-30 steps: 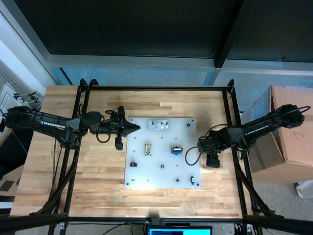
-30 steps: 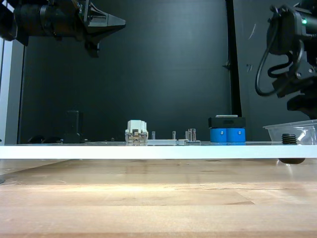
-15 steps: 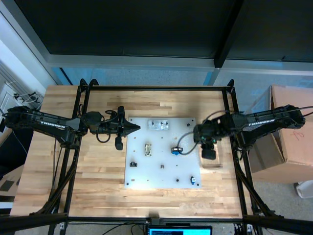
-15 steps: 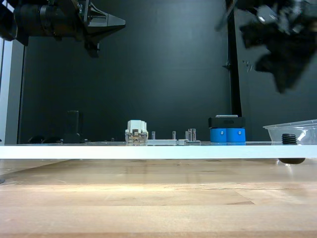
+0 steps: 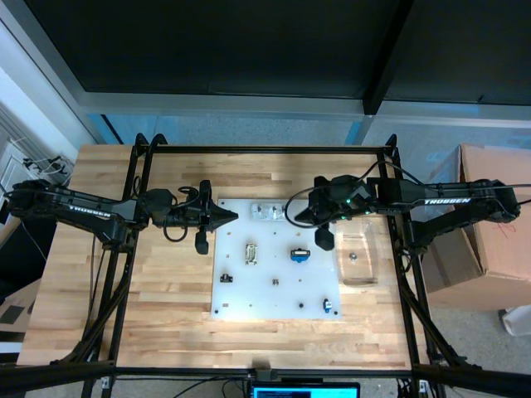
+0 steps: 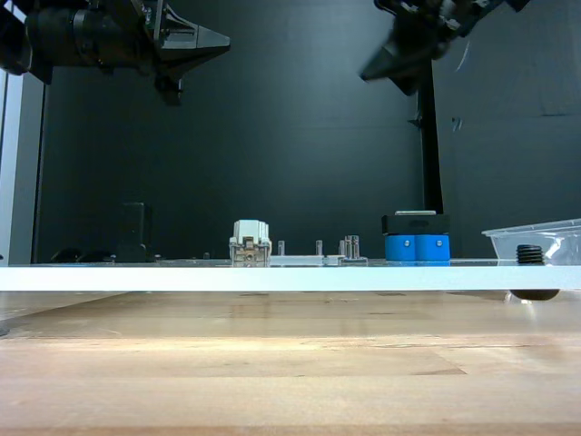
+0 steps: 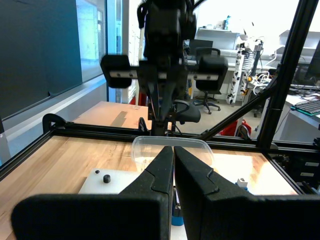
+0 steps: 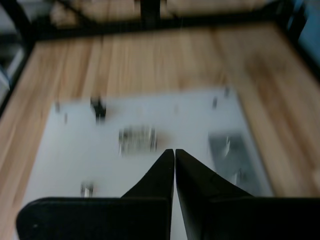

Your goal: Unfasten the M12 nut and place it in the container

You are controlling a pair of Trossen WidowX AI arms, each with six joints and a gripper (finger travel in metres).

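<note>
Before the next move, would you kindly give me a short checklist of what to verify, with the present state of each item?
1. M12 nut off its stud, lying free in the clear container: ok.
2. Stud bare, ribs showing: ok.
3. Right gripper shut with nothing between its fingers, high above the far right part of the board: ok.
4. Left gripper shut and empty, high at the board's left edge: ok.
5. Nut lying flat on the container floor: cannot tell.
</note>
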